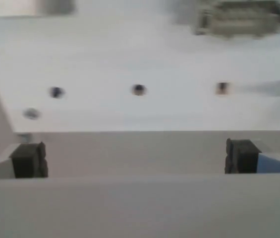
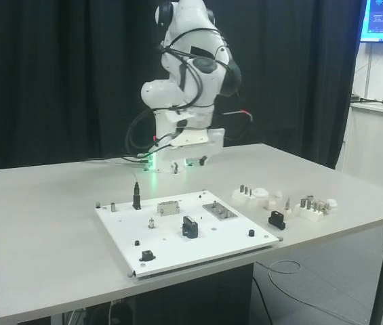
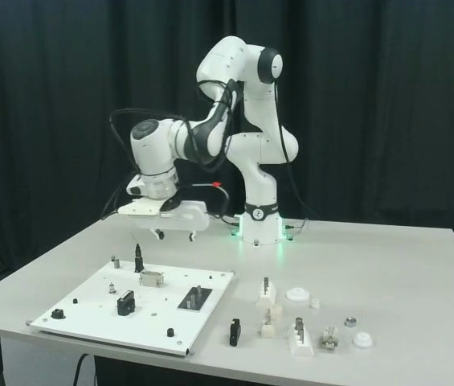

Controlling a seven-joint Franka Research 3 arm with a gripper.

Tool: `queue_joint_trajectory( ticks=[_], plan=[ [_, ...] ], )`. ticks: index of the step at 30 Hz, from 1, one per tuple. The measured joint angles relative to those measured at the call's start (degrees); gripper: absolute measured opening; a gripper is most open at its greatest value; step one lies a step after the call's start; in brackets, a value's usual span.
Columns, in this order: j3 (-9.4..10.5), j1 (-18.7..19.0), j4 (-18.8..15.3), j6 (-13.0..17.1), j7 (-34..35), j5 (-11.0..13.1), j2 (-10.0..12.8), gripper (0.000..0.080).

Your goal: Pick Ethernet.

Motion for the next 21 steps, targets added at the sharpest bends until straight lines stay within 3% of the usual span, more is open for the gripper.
queue_joint_trajectory(
  ticks=[12, 21],
  plan=[
    [4.11, 5.1, -2.3, 1.8, 10.2, 1.4, -2.5, 0.08],
    [6.77, 9.0, -5.1, 6.4, 17.6, 1.3, -3.9, 0.08]
  ],
)
